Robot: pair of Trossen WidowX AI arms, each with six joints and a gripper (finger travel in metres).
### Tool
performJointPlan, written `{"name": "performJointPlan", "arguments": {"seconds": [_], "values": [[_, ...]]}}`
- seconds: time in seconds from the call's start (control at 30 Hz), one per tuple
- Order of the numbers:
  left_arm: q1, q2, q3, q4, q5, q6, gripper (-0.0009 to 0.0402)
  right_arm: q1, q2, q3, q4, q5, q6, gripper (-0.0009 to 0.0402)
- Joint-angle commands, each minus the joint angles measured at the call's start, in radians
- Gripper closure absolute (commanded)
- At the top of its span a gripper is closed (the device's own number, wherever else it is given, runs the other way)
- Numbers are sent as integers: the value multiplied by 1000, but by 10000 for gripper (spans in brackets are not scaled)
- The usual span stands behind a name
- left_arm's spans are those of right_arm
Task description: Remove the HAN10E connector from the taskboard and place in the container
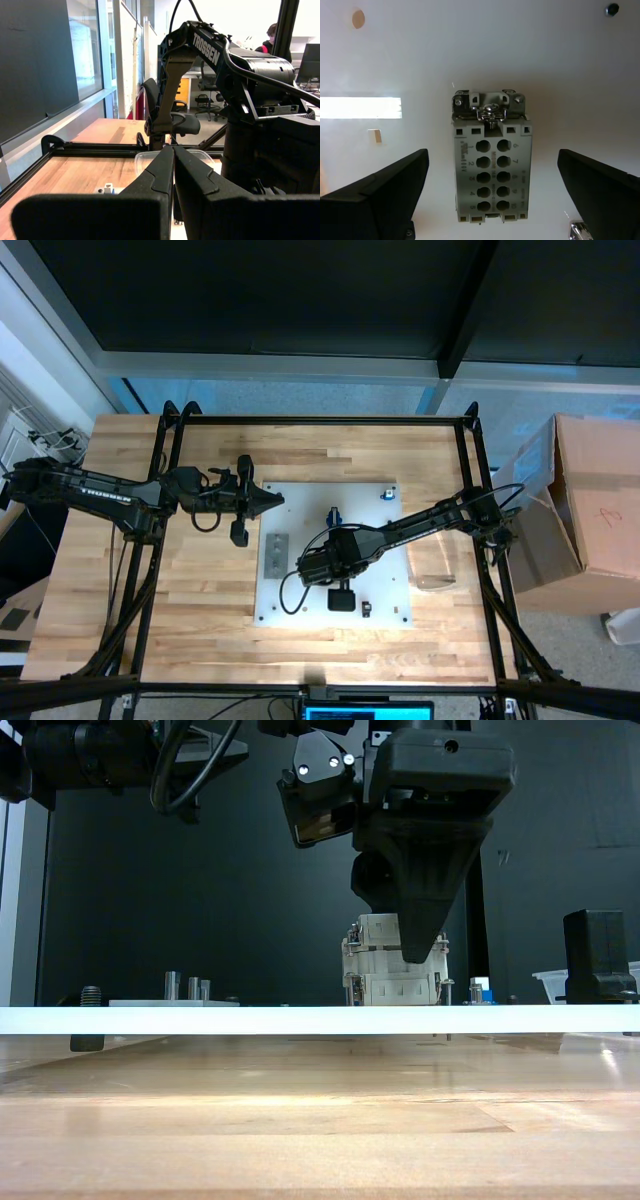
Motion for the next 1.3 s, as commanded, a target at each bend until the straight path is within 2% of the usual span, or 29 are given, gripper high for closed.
{"name": "performJointPlan", "arguments": {"seconds": [0.03, 0.43, 0.53, 0.97, 1.13, 1.3], "values": [[0, 0, 0, 1, 0, 0, 393, 0, -4, 2, 4, 1, 0, 71], [0, 0, 0, 1, 0, 0, 393, -1, -7, 3, 19, -3, 0, 171], [0, 0, 0, 1, 0, 0, 393, -1, -8, 3, 20, -31, 0, 198], [0, 0, 0, 1, 0, 0, 393, -1, -8, 3, 21, -35, 0, 333], [0, 0, 0, 1, 0, 0, 393, -1, -19, 3, 22, -34, 0, 365], [0, 0, 0, 1, 0, 0, 393, -1, -39, 3, 20, -34, 0, 377]]}}
